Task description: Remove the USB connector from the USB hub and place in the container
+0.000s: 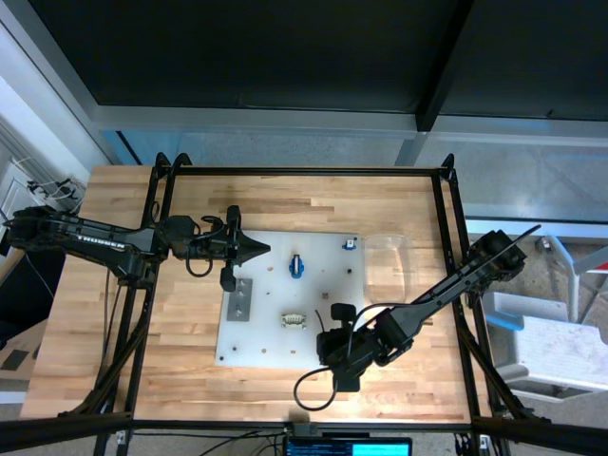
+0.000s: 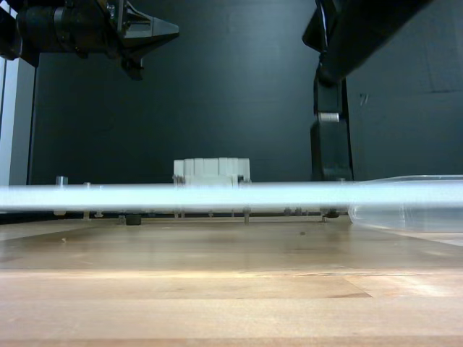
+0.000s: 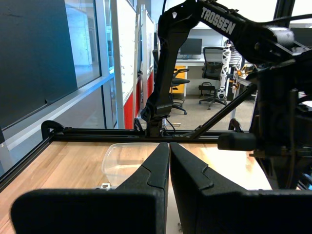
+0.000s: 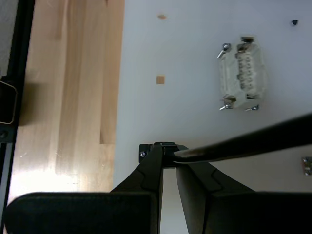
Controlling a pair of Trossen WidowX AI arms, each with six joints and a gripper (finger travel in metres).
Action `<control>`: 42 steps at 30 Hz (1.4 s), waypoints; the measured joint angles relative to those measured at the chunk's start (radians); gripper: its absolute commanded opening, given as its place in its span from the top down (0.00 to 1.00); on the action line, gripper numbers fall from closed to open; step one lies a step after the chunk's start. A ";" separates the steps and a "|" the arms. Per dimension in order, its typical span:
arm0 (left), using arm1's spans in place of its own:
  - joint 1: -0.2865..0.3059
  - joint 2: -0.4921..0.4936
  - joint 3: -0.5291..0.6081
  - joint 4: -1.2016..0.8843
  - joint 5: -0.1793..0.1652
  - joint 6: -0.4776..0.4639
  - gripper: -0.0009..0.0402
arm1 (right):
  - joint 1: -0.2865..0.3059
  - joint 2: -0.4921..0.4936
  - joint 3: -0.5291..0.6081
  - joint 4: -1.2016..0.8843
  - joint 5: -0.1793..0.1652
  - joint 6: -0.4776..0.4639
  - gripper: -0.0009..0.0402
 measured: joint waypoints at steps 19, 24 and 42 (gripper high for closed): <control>0.000 0.000 0.000 0.000 0.000 0.000 0.98 | 0.004 -0.087 -0.038 -0.002 0.005 0.024 0.98; 0.000 0.000 0.000 0.000 0.000 0.000 0.98 | -0.012 -0.138 -0.037 -0.087 -0.024 0.042 0.98; 0.000 0.000 0.000 0.000 0.000 0.000 0.98 | -0.094 -0.409 -0.182 -0.262 -0.032 0.041 0.98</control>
